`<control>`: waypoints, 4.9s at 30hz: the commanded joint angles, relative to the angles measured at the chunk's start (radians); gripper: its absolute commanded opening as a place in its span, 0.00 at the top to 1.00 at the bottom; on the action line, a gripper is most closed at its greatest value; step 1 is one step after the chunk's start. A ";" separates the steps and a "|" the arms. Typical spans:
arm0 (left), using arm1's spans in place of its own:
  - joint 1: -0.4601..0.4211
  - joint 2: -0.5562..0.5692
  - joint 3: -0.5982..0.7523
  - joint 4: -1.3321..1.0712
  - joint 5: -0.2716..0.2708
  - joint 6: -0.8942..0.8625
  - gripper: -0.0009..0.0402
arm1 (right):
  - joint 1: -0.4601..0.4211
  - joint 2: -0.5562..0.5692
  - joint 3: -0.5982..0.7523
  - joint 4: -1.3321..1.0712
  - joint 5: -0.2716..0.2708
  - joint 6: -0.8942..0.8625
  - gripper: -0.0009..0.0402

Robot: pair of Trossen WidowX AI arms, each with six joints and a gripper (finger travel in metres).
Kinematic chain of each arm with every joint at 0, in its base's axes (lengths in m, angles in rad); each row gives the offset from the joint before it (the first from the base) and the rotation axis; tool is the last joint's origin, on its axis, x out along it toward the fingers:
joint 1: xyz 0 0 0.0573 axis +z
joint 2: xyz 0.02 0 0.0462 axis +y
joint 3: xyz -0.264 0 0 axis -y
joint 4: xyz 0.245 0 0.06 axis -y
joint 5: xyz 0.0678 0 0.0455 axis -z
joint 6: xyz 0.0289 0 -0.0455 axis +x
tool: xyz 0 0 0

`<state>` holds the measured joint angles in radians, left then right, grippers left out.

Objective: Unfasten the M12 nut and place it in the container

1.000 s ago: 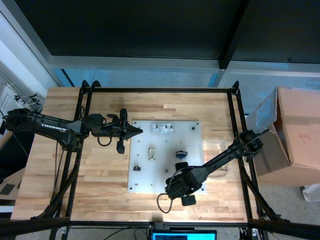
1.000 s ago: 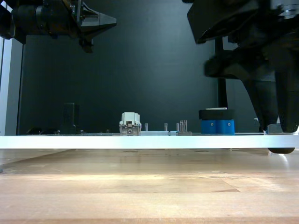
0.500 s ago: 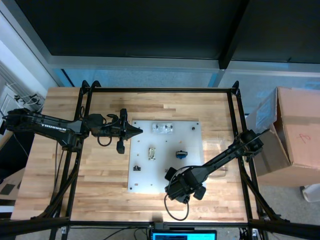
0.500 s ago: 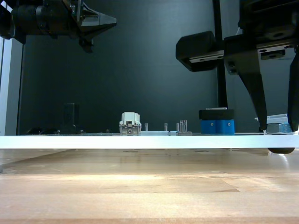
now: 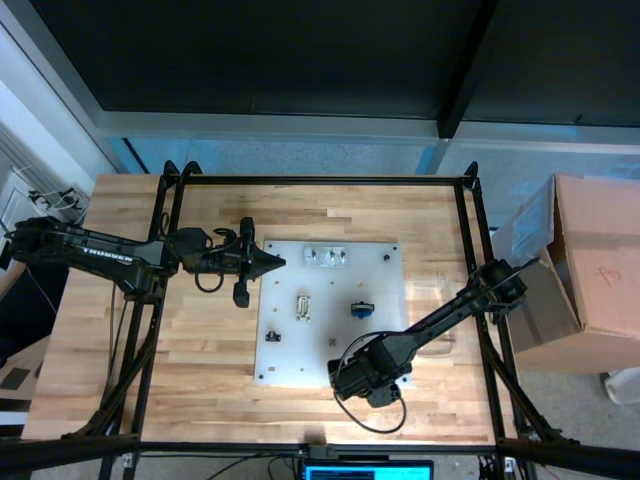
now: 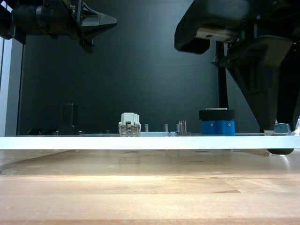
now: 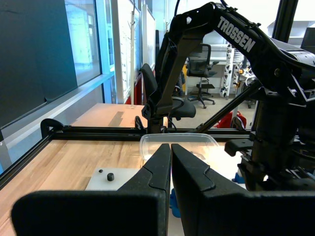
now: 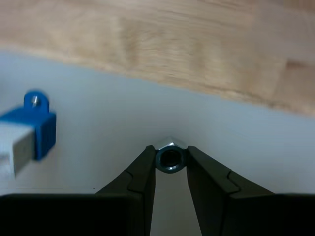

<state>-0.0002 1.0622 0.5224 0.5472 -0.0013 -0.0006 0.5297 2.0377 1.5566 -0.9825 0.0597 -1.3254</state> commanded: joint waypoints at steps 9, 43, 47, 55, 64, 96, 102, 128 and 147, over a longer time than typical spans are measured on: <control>0.000 0.000 0.000 0.000 0.000 0.000 0.98 | 0.000 0.000 0.002 0.003 0.000 -0.156 0.98; 0.000 0.000 0.000 0.000 0.000 0.000 0.98 | 0.000 -0.016 0.002 0.007 0.000 -0.143 0.81; 0.000 0.000 0.000 0.000 0.000 0.000 0.98 | 0.000 -0.026 0.002 0.002 -0.001 -0.135 0.71; 0.000 0.000 0.000 0.000 0.000 0.000 0.98 | 0.000 -0.077 0.002 -0.018 0.001 0.043 0.60; 0.000 0.000 0.000 0.000 0.000 0.000 0.98 | 0.001 -0.167 0.002 -0.014 -0.002 0.472 0.52; 0.000 0.000 0.000 0.000 0.000 0.000 0.98 | -0.043 -0.179 -0.043 0.005 -0.061 1.440 0.53; 0.000 0.000 0.000 0.000 0.000 0.000 0.98 | -0.042 -0.179 -0.039 0.006 -0.042 1.674 0.53; 0.000 0.000 0.000 0.000 0.000 0.000 0.98 | 0.011 -0.065 -0.038 0.067 -0.185 1.919 0.97; 0.000 0.000 0.000 0.000 0.000 0.000 0.98 | 0.002 -0.067 -0.111 0.135 -0.130 1.892 0.98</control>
<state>-0.0002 1.0622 0.5224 0.5472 -0.0013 -0.0006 0.5335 1.9755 1.4464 -0.8459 -0.0769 0.5659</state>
